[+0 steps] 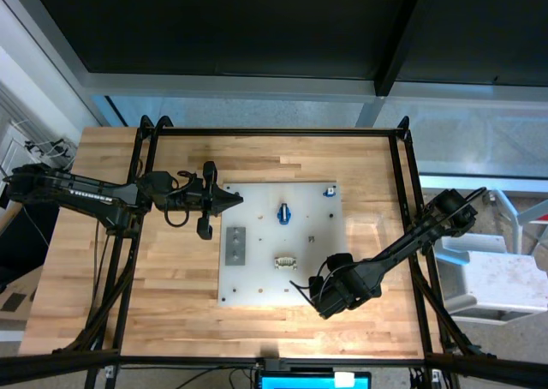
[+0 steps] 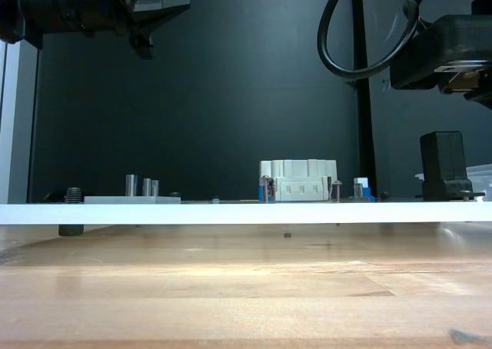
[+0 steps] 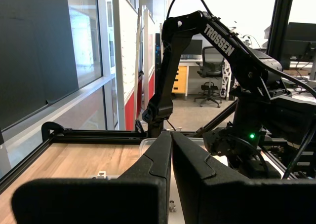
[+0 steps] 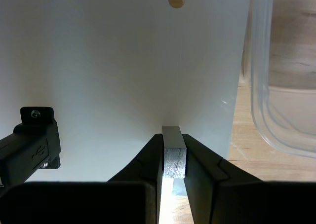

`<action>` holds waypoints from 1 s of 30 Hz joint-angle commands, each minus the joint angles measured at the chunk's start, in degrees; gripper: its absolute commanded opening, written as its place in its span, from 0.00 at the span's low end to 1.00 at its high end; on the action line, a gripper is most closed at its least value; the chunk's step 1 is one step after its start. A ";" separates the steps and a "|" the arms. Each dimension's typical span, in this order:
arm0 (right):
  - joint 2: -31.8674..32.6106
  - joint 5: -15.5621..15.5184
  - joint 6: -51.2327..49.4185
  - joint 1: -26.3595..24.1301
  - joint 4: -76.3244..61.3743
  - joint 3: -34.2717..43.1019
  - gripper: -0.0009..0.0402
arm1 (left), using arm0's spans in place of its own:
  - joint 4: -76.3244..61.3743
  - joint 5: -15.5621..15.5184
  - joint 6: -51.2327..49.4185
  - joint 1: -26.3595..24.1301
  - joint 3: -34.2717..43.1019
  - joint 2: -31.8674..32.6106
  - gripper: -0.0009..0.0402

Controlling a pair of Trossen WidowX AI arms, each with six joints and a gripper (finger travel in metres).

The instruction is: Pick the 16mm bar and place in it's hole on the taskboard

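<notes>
right pincer (image 4: 173, 144) clenched on the 16mm bar (image 4: 174, 157), a grey square-section piece gripped between the two black fingers (image 4: 148, 160) and held clear of any seat. in the high view this pincer hangs at about 5 o'clock of the white taskboard (image 1: 257, 278), near the board's corner. the right wrist view shows the bar above the board's edge, with bare bench (image 4: 242, 150) and a clear plastic tub (image 4: 281, 86) beyond that edge. a black usb-marked part (image 4: 32, 145) lies just beside the fingers.

left pincer (image 1: 235, 199) clenched on nothing, its fingers pressed together along their length in the left wrist view. it sits at about 10 o'clock of the board, pointing towards 3 o'clock, and the low view shows it raised well above the board.

on the board: a grey block (image 1: 235, 245) at 9 o'clock, with short metal pegs (image 2: 131, 185) standing on it in the low view; a blue fitting (image 1: 283, 213) at about 12 o'clock; a white connector (image 1: 285, 262) just past centre towards 6 o'clock.
</notes>
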 commanded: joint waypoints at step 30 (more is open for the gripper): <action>-4.46 -0.22 -2.99 0.39 -5.05 3.91 0.61 | 0.02 0.00 0.02 0.00 0.02 0.00 0.02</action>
